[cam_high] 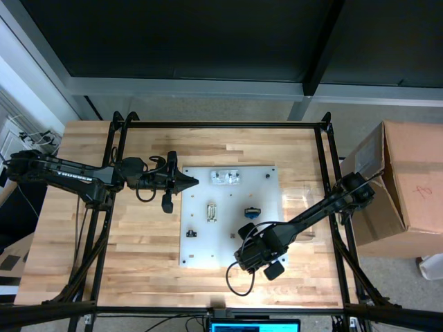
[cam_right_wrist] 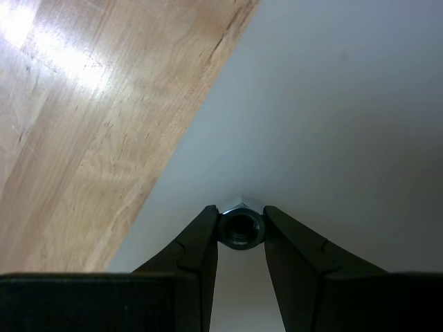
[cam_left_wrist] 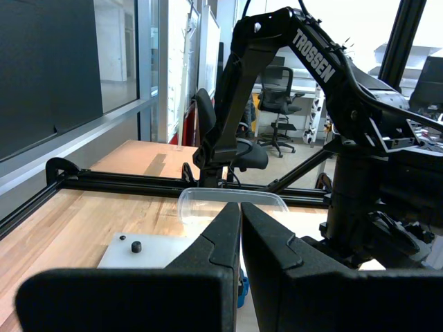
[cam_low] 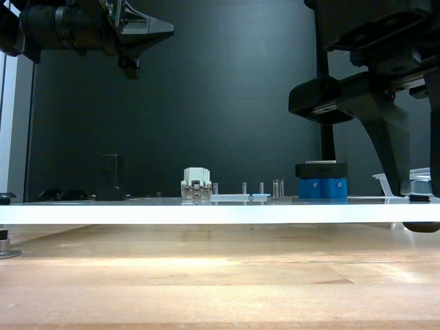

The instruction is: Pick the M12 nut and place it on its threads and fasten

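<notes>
nut clamped in right gripper over board's near-right edge; to be lowered square onto stud. left gripper closed empty, raised over far-left edge.

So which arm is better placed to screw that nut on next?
The right: its end effector grips the nut low over the board's near right edge. The left end effector hangs high at its left edge.

**A:** Where's the light coming from?

**B:** Overhead. In the low view a band of glare crosses the tabletop at 6 o'clock. The left gripper, at 10 o'clock, is a black silhouette.

**A:** And up close?

**B:** The right gripper has near-black fingers. The M12 nut pinched between them looks sharp against the evenly lit white board.
</notes>
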`<action>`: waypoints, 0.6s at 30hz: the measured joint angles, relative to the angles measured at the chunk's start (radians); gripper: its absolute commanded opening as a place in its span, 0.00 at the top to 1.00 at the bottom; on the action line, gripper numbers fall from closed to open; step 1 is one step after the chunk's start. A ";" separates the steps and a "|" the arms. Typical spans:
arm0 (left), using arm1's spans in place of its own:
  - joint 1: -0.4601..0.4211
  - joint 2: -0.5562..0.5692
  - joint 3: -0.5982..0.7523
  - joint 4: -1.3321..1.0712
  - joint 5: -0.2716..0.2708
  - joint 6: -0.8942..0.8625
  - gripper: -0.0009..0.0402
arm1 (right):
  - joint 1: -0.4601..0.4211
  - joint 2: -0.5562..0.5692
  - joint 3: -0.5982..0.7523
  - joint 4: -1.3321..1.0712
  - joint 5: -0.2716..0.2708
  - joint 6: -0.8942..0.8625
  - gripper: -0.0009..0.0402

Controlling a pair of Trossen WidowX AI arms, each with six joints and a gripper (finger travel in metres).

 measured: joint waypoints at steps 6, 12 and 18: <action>0.000 0.000 0.000 0.000 0.000 0.000 0.98 | 0.000 0.002 0.001 0.001 0.007 0.037 0.92; 0.000 0.000 0.000 0.000 0.000 0.000 0.98 | 0.000 0.002 0.001 0.001 0.008 0.073 0.92; 0.000 0.000 0.000 0.000 0.000 0.000 0.98 | -0.001 0.002 0.001 -0.001 0.009 0.206 0.92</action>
